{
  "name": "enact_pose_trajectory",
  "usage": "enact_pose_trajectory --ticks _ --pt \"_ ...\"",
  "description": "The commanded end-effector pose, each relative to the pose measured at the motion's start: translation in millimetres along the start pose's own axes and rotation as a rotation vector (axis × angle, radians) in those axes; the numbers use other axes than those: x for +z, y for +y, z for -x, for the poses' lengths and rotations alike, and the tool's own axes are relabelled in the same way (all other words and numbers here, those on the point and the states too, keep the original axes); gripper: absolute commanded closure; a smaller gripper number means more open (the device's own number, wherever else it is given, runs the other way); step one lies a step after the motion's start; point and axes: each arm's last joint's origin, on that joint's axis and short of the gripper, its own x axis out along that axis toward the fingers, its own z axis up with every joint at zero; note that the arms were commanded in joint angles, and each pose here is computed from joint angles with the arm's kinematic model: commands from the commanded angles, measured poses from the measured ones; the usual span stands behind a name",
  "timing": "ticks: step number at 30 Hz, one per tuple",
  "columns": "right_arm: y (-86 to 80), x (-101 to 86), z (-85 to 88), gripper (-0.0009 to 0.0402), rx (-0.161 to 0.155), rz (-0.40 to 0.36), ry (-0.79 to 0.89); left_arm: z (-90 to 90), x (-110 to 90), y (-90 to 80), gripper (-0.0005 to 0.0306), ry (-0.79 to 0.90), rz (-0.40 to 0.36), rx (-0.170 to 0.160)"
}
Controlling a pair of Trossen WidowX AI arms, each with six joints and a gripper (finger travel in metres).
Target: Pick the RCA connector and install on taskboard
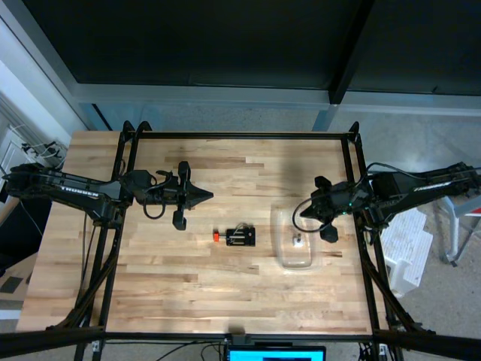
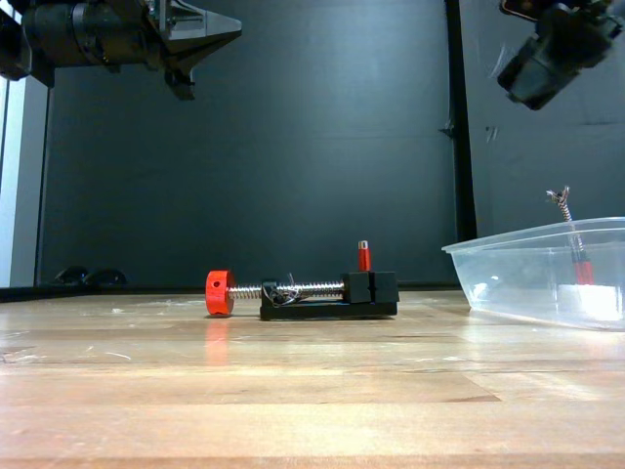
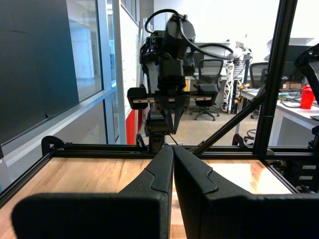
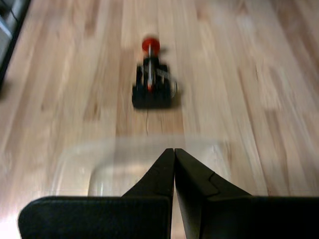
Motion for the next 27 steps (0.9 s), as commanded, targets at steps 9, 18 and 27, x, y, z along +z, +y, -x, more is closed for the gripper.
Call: enact_pose_trajectory --ticks 9,18,27 --pt "10.3 -12.5 7.1 0.0393 0.026 0.021 0.159 -0.1 0.1 0.0 0.0300 0.000 0.000 0.000" --pt "12.0 -15.5 1.3 0.0346 0.011 0.021 0.223 -0.1 0.1 0.1 0.0300 0.000 0.000 0.000" --pt "17.4 -16.2 -19.2 0.0247 -0.019 0.040 0.325 0.0 0.1 0.0 0.0300 0.000 0.000 0.000"
